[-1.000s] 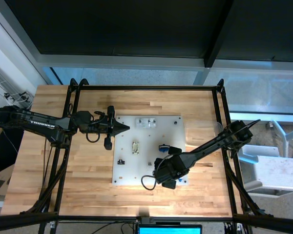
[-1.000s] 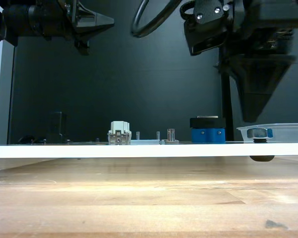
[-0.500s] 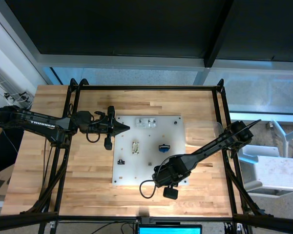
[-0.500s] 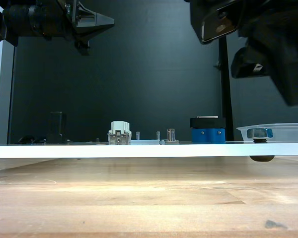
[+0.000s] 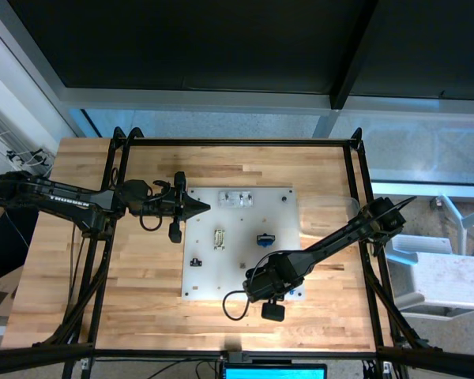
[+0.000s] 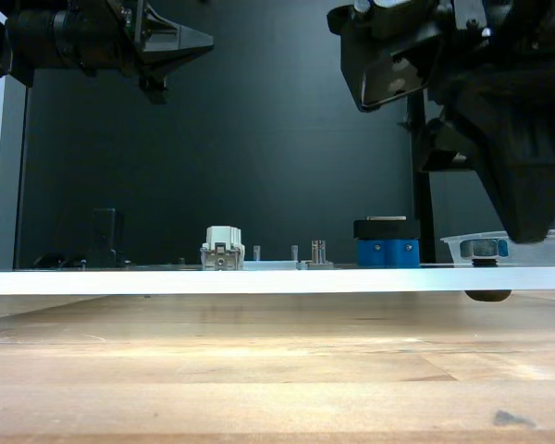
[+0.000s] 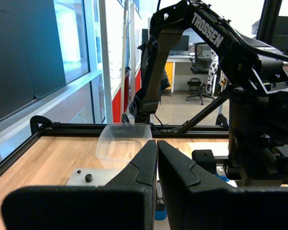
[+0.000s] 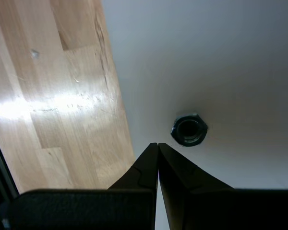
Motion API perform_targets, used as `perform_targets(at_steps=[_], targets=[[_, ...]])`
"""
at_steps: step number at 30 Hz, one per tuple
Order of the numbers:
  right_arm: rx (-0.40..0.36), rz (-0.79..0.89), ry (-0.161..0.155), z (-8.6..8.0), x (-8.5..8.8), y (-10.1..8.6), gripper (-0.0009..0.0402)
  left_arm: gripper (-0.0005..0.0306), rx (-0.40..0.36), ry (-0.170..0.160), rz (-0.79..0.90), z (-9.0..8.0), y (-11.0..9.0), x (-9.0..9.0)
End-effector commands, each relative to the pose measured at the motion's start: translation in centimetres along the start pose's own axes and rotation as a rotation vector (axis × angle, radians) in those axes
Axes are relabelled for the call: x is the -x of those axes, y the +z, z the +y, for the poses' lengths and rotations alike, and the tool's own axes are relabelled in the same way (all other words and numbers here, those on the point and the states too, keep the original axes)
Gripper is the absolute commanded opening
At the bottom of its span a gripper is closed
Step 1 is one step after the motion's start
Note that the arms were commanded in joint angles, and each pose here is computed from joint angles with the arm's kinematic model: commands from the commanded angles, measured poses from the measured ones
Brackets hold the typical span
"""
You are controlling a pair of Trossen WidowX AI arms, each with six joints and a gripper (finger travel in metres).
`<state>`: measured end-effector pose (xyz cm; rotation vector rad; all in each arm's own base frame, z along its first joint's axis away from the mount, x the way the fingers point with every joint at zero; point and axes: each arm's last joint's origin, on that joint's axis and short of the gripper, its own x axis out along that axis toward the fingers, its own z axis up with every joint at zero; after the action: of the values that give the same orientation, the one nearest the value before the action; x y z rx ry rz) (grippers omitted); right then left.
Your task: Unfasten the M12 fastener and place in the container
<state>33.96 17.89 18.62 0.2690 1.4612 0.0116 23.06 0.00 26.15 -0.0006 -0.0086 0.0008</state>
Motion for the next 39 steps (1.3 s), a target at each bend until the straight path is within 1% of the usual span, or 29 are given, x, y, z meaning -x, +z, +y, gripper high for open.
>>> perform_targets(at_steps=[1,8,10,11,12,14,15,16,17,18,20,23,25,27,29,31,33,34,35,36,37,39], targets=[[0.0,-0.008,0.005,-0.1,-0.4,0.0,0.0,0.0,0.0,0.0,0.0,0.0,0.0,0.0],[-0.003,-0.013,-0.009,-0.3,-0.6,-0.1,0.0,0.0,0.0,0.0,0.001,0.0,0.0,0.0],[-0.002,-0.025,-0.025,-0.3,-0.6,-0.1,0.0,0.0,0.0,0.0,0.0,0.0,0.0,0.0],[-0.003,-0.037,-0.048,-0.4,-0.6,-0.1,0.0,0.0,0.0,0.0,0.001,0.0,0.0,0.0],[-0.012,-0.054,-0.097,-0.6,-0.4,-0.1,0.0,0.0,0.0,0.0,0.0,0.0,0.0,0.0],[-0.072,-0.092,-0.251,-1.2,0.1,-0.3,0.0,0.0,0.0,0.0,0.0,0.0,0.0,0.0],[-0.077,-0.095,-0.31,-1.4,0.5,-0.5,0.0,0.0,0.0,0.0,0.0,0.0,0.0,0.0],[-0.084,-0.097,-0.357,-1.5,0.9,-0.6,0.0,0.0,0.0,0.0,0.0,0.0,0.0,0.0],[-0.094,-0.103,-0.383,-1.5,1.2,-0.6,0.0,0.0,0.0,0.0,0.0,0.0,0.0,0.0],[-0.108,-0.113,-0.391,-1.5,1.5,-0.7,0.0,0.0,0.0,0.0,0.0,0.0,0.0,0.0],[-0.112,-0.12,-0.377,-1.4,1.9,-0.8,0.0,0.0,0.0,0.0,0.001,0.0,0.0,0.0],[-0.115,-0.118,-0.364,-1.3,2.2,-0.8,0.0,0.0,0.0,0.0,-0.002,0.0,0.0,0.0],[-0.115,-0.103,-0.339,-1.2,2.3,-0.9,0.0,0.0,0.0,0.0,0.0,0.0,0.0,0.0],[-0.111,-0.08,-0.292,-0.9,2.3,-0.9,0.0,0.0,0.0,0.0,0.001,0.0,0.0,0.0],[-0.103,-0.071,-0.228,-0.5,2.4,-0.7,0.0,0.0,0.0,0.0,0.001,0.0,0.0,0.0],[-0.099,-0.073,-0.139,0.1,2.6,-0.4,0.0,0.0,0.0,0.0,-0.003,0.0,0.0,0.0],[-0.098,-0.071,-0.057,0.7,2.6,-0.1,0.0,0.0,0.0,0.0,0.001,0.0,0.0,0.0],[-0.097,-0.061,-0.018,0.9,2.6,-0.1,0.0,0.0,0.0,0.0,0.003,0.0,0.0,0.0],[-0.094,-0.049,0.013,1.0,2.5,0.0,0.0,0.0,0.0,0.0,0.004,0.0,-0.1,0.0],[-0.093,-0.042,0.031,1.1,2.4,0.0,0.0,0.0,0.0,0.0,0.003,0.0,0.0,0.0],[-0.09,-0.039,0.039,1.2,2.3,0.0,0.0,0.0,0.0,0.0,0.002,0.0,0.0,0.0],[-0.088,-0.044,0.042,1.2,1.8,0.1,0.0,0.0,0.0,0.0,0.001,0.0,0.0,0.0]])
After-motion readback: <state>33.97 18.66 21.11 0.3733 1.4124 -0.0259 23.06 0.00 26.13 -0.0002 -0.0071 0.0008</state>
